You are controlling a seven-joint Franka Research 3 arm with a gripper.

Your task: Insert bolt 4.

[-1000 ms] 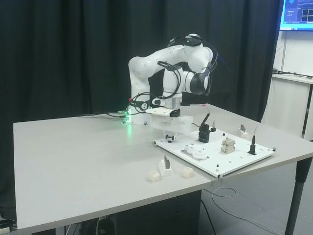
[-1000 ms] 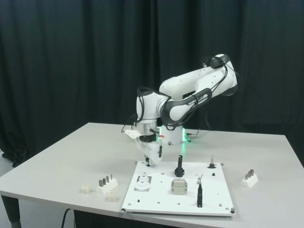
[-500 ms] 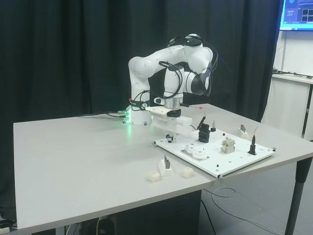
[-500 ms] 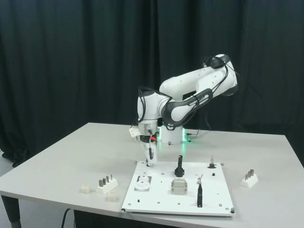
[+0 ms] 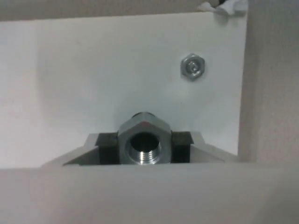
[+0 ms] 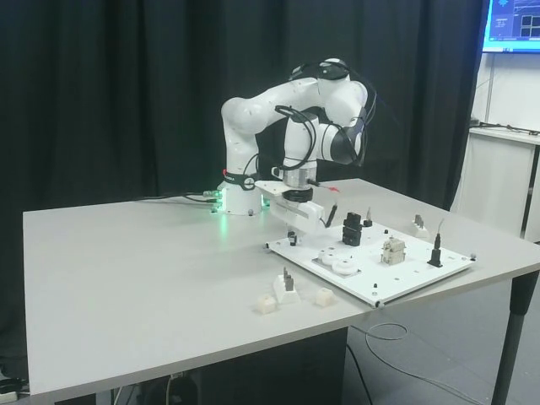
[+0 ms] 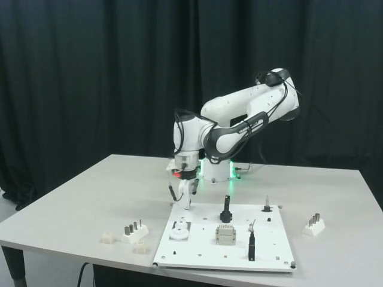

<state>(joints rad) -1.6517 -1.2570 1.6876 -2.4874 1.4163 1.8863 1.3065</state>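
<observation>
One bolt [image 5: 143,142] clamped in end effector [image 5: 144,148] above white board [image 5: 93,79].

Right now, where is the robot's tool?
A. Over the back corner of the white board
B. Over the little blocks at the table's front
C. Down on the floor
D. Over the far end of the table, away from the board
A: the tool hangs at the white board's back corner, nearest the robot's base.
</observation>
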